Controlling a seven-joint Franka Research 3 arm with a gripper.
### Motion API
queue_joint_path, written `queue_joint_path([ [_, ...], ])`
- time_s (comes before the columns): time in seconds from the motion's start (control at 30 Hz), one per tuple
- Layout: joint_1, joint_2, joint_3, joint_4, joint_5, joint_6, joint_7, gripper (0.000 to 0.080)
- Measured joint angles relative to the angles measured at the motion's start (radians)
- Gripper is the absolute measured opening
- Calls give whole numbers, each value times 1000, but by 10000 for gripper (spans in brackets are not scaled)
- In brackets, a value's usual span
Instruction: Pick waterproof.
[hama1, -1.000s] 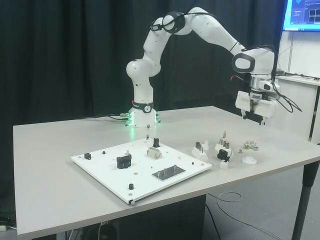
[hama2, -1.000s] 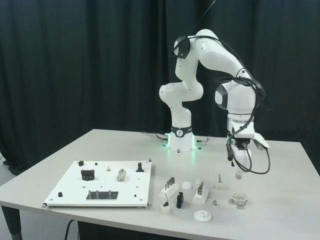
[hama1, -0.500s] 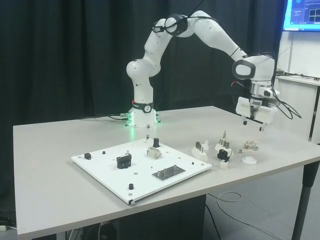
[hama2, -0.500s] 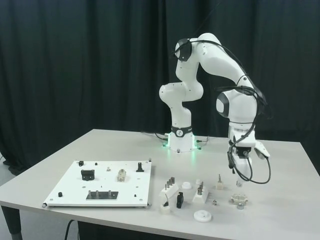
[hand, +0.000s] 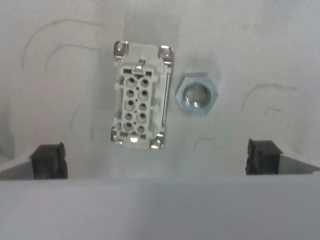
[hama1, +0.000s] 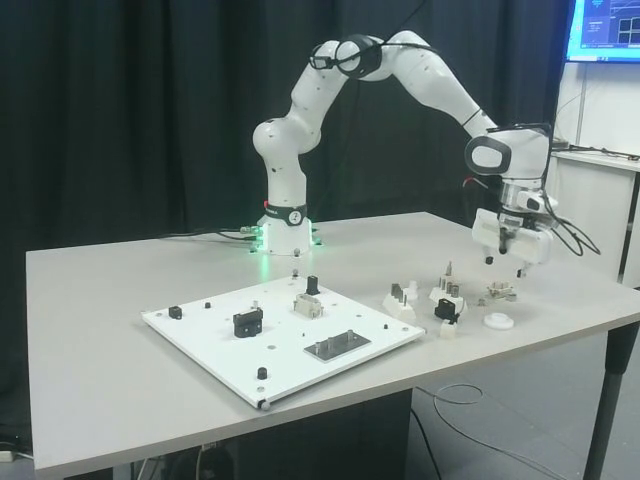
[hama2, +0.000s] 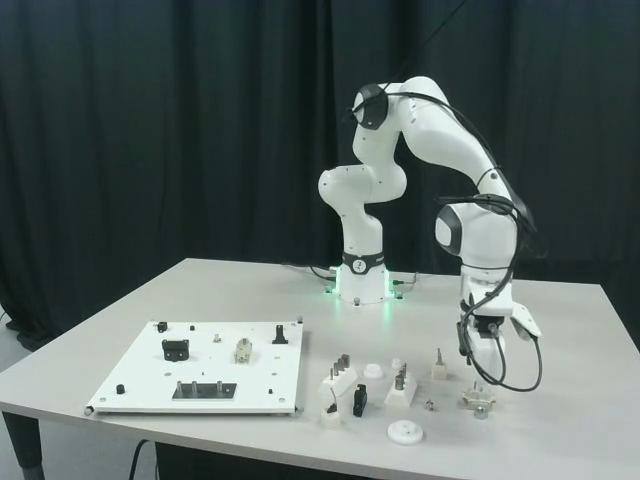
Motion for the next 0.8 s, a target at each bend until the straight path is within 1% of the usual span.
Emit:
queue_joint_path([
  [0.8,6,59,-3,0,0,51,20,800],
])
